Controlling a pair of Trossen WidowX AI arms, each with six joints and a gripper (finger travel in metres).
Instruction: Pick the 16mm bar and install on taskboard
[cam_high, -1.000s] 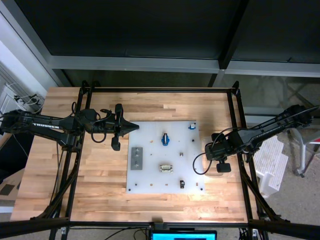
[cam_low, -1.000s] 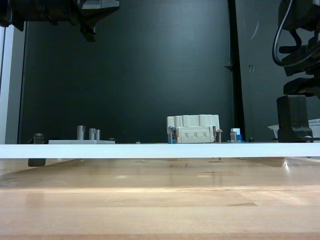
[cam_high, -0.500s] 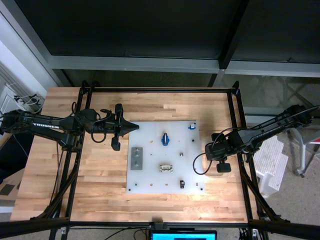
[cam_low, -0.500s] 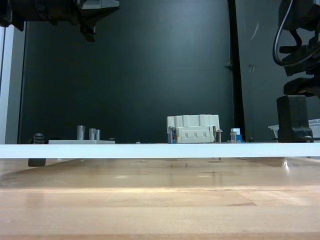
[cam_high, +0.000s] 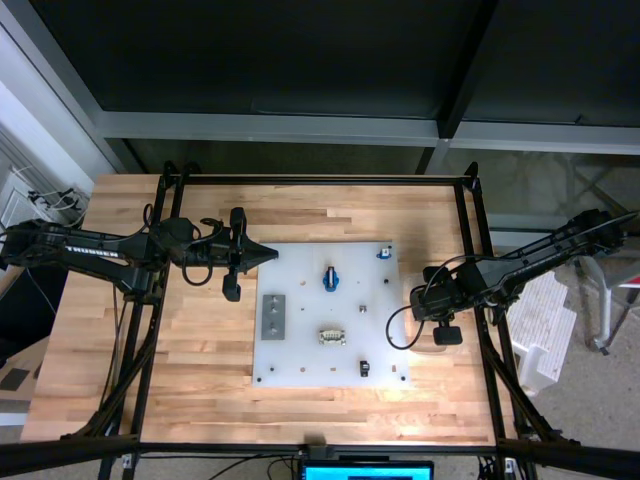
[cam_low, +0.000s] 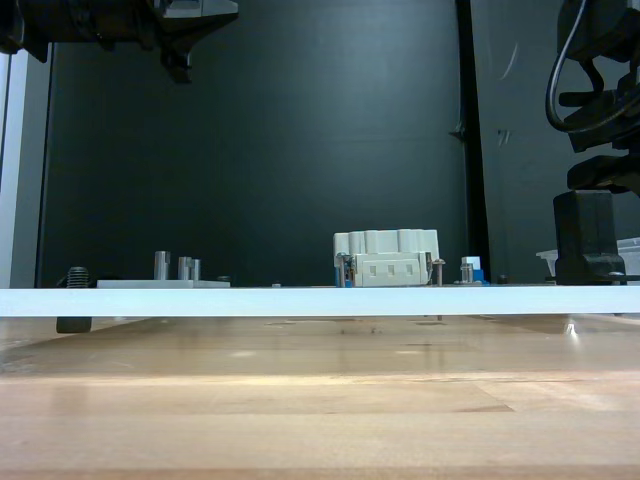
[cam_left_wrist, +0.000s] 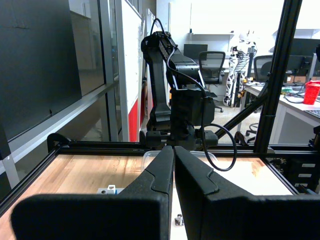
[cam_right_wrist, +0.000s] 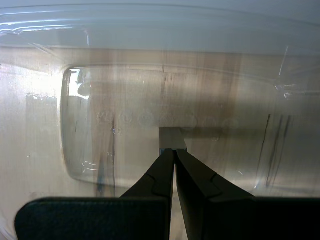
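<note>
I see the left gripper held high over the far left corner of the taskboard, fingers pressed together with nothing between them. The right gripper hangs low just off the board's right edge, pointing down into a clear plastic bin. Its fingers are together too. A small grey piece, which I take for the 16mm bar, lies on the bin floor right at the fingertips; whether they touch it I cannot tell. It is clear of the board
</note>
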